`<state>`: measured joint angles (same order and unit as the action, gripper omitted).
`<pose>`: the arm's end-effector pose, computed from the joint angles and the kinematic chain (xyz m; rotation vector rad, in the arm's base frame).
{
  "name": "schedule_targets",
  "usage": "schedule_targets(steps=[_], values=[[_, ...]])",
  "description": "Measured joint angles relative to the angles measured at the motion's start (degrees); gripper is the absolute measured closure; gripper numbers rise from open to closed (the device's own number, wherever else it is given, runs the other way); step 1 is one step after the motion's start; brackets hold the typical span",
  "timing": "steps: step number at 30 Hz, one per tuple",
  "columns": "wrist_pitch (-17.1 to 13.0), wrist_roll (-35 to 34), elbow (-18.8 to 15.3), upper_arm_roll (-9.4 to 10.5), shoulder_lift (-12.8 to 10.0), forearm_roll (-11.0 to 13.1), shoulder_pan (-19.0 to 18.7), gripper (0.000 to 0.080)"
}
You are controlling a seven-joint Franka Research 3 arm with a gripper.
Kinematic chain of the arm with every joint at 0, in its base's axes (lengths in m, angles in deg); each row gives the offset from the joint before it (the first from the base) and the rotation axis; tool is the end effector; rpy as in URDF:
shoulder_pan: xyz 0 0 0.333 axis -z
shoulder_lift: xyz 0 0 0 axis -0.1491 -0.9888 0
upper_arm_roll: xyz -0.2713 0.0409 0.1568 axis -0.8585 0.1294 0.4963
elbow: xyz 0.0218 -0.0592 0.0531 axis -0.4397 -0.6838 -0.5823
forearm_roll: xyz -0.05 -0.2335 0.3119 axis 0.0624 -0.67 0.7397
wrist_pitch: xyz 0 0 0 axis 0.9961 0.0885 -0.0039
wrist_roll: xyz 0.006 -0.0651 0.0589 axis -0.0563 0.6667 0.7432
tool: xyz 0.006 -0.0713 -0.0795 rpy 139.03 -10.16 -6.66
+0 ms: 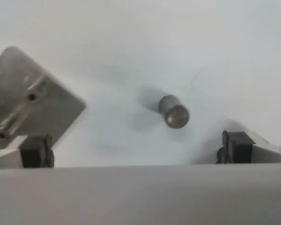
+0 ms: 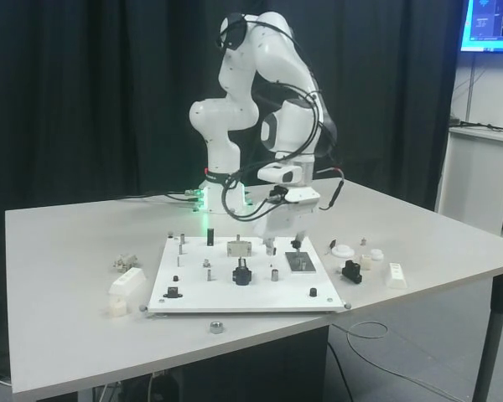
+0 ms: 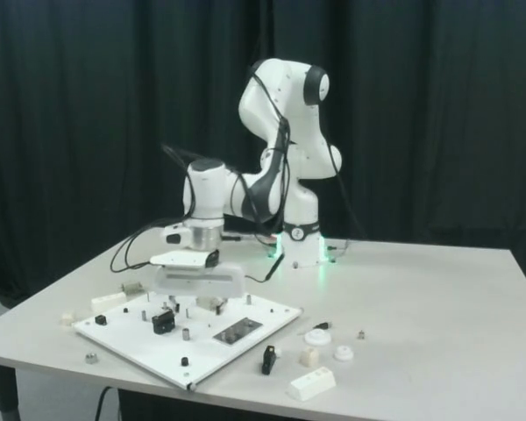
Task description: Remove round peg 4.
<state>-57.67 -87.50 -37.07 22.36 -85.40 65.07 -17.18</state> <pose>0.6076 -0.1117 0.2602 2.9742 -0.6844 0.1218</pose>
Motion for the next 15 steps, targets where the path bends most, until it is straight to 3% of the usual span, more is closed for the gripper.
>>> schedule_targets(steps=[15], values=[[3.1, 8.2, 4.3, 0.03, -4.2, 5.9, 2.6, 0.0003]])
